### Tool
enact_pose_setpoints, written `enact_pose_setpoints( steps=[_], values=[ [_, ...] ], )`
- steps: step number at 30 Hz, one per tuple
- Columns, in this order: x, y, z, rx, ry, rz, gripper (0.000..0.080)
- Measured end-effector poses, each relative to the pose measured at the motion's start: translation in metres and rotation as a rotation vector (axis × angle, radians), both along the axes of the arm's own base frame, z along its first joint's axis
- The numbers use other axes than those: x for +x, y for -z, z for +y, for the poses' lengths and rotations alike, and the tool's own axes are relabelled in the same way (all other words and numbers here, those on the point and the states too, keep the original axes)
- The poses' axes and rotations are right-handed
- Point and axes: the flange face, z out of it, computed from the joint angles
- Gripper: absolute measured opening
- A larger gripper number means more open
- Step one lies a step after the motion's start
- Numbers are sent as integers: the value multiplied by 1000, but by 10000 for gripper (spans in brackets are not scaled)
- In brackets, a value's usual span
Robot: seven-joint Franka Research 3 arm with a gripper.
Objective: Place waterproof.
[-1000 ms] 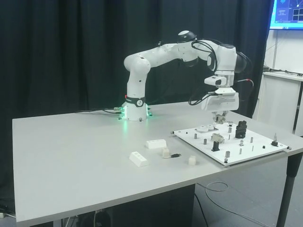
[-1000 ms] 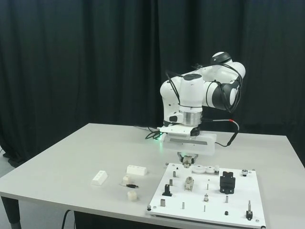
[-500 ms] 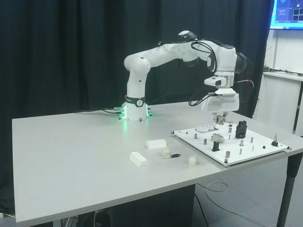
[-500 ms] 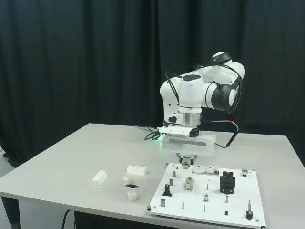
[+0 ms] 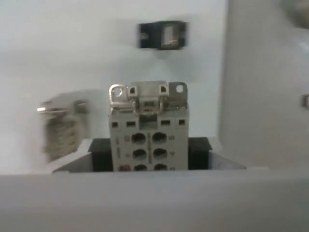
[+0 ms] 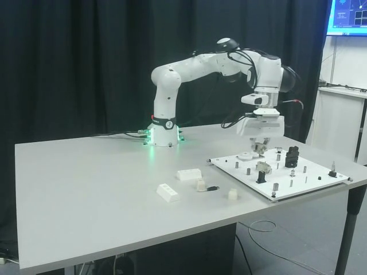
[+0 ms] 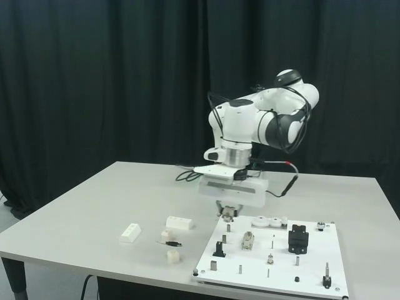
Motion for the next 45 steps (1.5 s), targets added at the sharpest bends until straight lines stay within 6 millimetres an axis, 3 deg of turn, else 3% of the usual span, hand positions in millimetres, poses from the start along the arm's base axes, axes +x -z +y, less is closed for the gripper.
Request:
enact_pose_setpoints(
  steps=[12, 24, 36, 45],
  values=[
    [4, 10, -59, -19, 4, 29, 313],
    [-6, 30, -112, -18, 32, 67, 313],
    [-3, 54, -166, -27, 44, 14, 313],
    [4, 68, -195, 3, 51, -16, 313]
  ],
)
